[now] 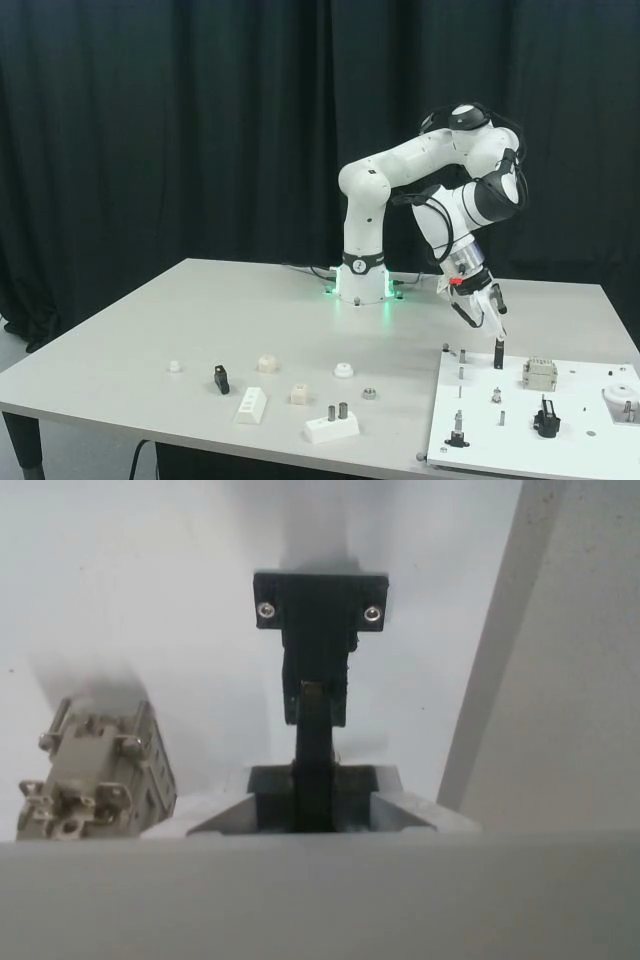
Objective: Insert USB.
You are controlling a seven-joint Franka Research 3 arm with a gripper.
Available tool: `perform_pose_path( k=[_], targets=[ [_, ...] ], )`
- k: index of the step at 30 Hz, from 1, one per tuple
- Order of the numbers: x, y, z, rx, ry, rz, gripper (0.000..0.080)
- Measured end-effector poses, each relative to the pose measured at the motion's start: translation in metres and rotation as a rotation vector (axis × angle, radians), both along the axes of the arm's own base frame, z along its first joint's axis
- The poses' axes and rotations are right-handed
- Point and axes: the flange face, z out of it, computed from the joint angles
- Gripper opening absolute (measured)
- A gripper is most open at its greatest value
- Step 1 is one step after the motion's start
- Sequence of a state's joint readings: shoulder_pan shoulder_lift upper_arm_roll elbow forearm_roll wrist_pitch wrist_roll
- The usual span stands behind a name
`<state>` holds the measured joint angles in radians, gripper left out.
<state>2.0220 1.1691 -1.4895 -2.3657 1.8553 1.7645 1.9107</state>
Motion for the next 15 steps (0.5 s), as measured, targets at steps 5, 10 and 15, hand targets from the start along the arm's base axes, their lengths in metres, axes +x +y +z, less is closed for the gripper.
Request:
perform_pose_path(
  k=[5,10,15],
  targets=[
    [0.0,0.0,0.0,-0.003,0.004,-0.006,0.0072],
    [0.002,-0.005,0.002,-0.029,-0.004,-0.016,0.0072],
    [0.006,-0.01,0.013,-0.039,-0.019,-0.02,0.0242]
  ],
)
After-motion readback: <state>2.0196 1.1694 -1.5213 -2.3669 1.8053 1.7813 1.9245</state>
